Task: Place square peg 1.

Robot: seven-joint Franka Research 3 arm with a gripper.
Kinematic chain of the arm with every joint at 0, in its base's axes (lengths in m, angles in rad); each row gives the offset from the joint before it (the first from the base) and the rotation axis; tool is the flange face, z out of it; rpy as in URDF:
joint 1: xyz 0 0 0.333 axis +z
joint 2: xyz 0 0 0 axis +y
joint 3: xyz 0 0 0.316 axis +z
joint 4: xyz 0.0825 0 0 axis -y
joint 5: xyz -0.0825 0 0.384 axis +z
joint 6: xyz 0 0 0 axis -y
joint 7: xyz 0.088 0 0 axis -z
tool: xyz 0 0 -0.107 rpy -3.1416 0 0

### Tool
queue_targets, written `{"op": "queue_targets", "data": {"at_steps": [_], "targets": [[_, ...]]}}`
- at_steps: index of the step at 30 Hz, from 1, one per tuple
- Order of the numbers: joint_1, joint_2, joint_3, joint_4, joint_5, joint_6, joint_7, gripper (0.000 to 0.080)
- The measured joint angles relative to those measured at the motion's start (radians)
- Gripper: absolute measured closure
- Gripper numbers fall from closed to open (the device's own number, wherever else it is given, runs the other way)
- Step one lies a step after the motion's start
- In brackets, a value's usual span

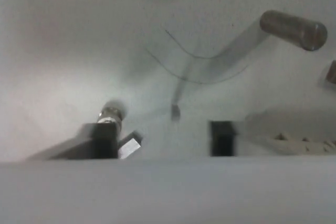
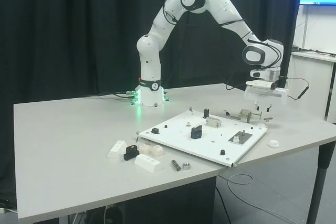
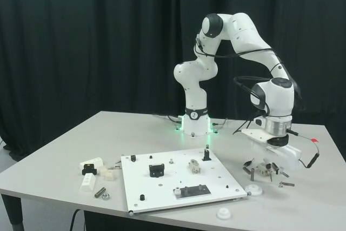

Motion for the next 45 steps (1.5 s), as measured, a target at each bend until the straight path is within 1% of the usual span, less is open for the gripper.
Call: {"op": "queue_targets", "data": {"at_steps": [5, 6, 8, 9, 14, 15, 22, 31, 37, 45], "targets": [[0.000, 0.000, -0.005, 0.005, 0.000, 0.000, 0.012, 0.0625], [0.000, 0.000, -0.006, 0.007, 0.000, -0.001, 0.013, 0.0279], [0.000, 0.000, -0.009, 0.010, 0.000, -0.001, 0.014, 0.0279], [0.000, 0.000, -0.010, 0.012, 0.000, -0.002, 0.014, 0.0058], [0.000, 0.000, -0.019, 0.024, 0.000, -0.011, 0.014, 0.0058], [0.000, 0.000, -0.021, 0.027, 0.000, -0.015, 0.014, 0.0011], [0.001, -0.001, -0.035, 0.050, 0.000, -0.053, 0.014, 0.0005], [0.004, -0.009, -0.056, 0.080, -0.002, -0.116, 0.014, 0.0003], [0.014, -0.025, -0.081, 0.092, -0.006, -0.159, 0.014, 0.0003], [0.033, -0.053, -0.117, 0.099, -0.020, -0.200, 0.014, 0.0003]]}}
